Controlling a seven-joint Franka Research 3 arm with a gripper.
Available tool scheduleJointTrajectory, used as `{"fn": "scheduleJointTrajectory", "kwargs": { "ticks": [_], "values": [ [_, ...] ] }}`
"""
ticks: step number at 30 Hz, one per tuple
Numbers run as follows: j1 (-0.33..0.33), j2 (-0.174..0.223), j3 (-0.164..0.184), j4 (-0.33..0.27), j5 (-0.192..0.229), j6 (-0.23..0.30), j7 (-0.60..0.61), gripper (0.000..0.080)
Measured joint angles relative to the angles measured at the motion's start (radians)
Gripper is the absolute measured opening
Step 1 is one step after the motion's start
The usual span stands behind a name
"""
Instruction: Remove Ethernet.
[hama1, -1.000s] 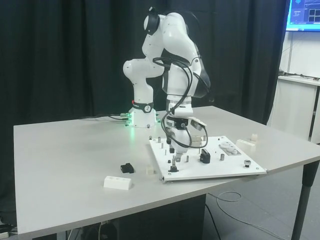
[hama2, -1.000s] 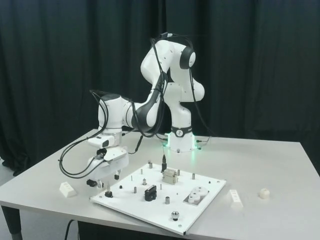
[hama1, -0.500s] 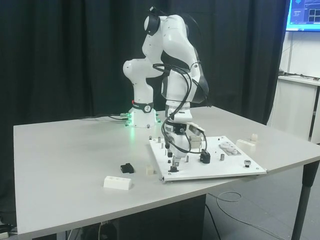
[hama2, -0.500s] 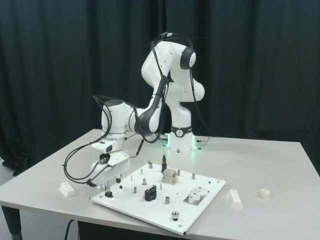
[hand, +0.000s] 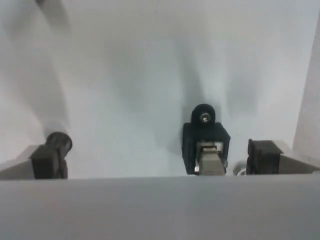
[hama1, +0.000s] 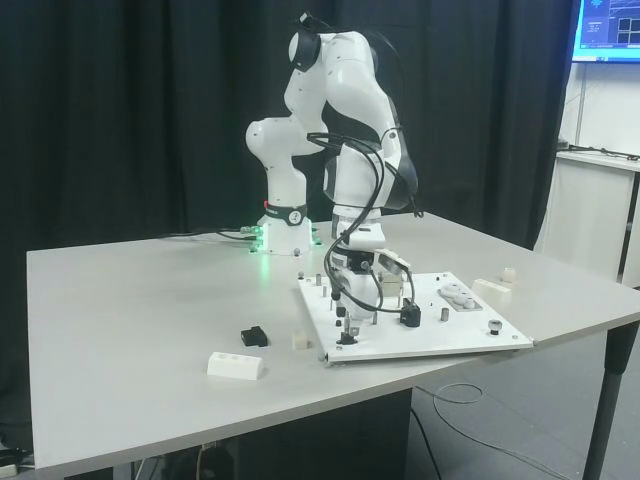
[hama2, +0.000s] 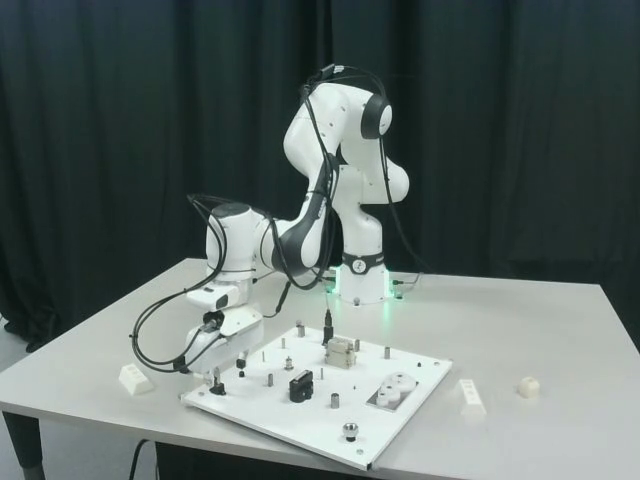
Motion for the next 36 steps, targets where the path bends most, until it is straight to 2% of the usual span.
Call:
{"fn": "scheduleJointTrajectory", "kwargs": {
  "ticks": [35, 36],
  "values": [
    [-0.005, 0.013, 0.005, 0.009, 0.007, 0.002, 0.016, 0.08],
    [-0.006, 0.015, 0.005, 0.013, 0.007, 0.004, 0.016, 0.0519]
  ]
}}
